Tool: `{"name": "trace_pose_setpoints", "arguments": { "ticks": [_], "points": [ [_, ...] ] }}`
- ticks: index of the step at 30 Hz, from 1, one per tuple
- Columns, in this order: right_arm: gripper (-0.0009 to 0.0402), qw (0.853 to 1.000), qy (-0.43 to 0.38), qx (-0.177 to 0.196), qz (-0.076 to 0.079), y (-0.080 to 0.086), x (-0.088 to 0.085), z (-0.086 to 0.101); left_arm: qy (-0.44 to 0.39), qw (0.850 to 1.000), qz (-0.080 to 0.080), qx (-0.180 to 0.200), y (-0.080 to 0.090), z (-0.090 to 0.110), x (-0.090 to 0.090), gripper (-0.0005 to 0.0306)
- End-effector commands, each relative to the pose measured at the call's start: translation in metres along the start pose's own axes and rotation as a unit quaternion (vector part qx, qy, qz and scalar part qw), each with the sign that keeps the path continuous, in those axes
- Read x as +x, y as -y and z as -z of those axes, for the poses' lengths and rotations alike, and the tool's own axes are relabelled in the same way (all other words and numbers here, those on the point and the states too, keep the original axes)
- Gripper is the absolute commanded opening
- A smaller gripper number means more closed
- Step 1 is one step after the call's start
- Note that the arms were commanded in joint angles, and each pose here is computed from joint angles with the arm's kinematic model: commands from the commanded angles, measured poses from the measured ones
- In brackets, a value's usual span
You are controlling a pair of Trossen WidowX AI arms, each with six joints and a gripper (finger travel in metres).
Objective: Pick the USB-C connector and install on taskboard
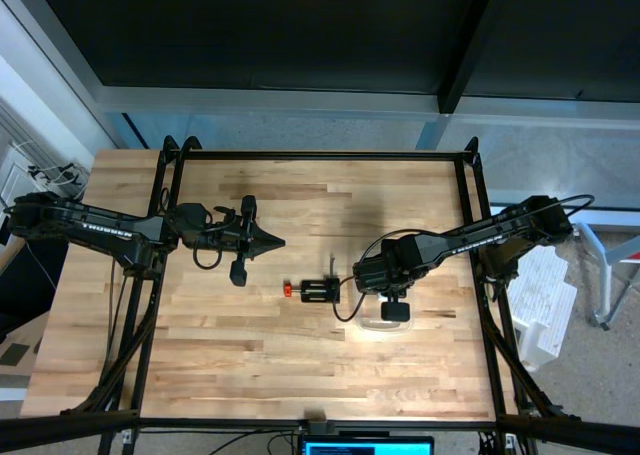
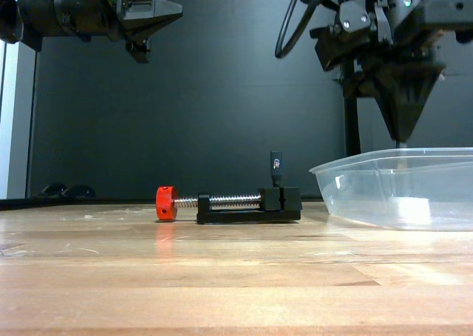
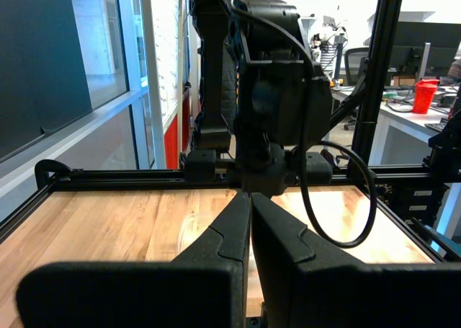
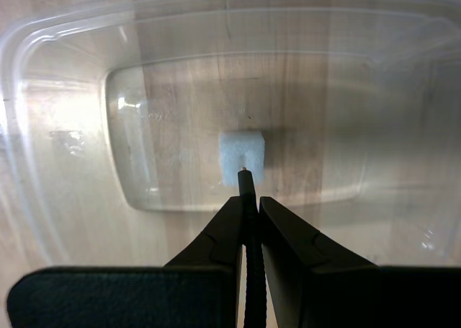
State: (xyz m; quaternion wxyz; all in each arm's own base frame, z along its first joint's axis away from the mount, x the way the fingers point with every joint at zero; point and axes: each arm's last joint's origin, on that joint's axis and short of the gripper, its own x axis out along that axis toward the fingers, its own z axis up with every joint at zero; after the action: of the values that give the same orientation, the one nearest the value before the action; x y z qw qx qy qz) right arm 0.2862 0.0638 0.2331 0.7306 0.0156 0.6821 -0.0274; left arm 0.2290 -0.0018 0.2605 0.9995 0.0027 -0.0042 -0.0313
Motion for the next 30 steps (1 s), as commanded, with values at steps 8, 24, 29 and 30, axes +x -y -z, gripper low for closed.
{"name": "trace_pose_setpoints", "arguments": {
  "ticks": [8,24,29,30],
  "points": [
    [0.0000,1.000,-0.009,-0.005,0.003,0.001,-0.031,-0.003,0.000,1.000,0.000,0.000,0.000,0.000,0.000,0.0000],
    [0.0000,1.000,-0.023,-0.014,0.007,0.002,-0.037,-0.001,0.000,1.000,0.000,0.000,0.000,0.000,0.000,0.0000],
    [0.0000,1.000,-0.026,-0.006,0.002,0.002,-0.036,-0.003,0.000,1.000,0.000,0.000,0.000,0.000,0.000,0.0000],
    [0.0000,1.000,-0.027,-0.001,0.002,0.002,-0.036,-0.004,0.000,1.000,0.000,0.000,0.000,0.000,0.000,0.0000]
  ]
}}
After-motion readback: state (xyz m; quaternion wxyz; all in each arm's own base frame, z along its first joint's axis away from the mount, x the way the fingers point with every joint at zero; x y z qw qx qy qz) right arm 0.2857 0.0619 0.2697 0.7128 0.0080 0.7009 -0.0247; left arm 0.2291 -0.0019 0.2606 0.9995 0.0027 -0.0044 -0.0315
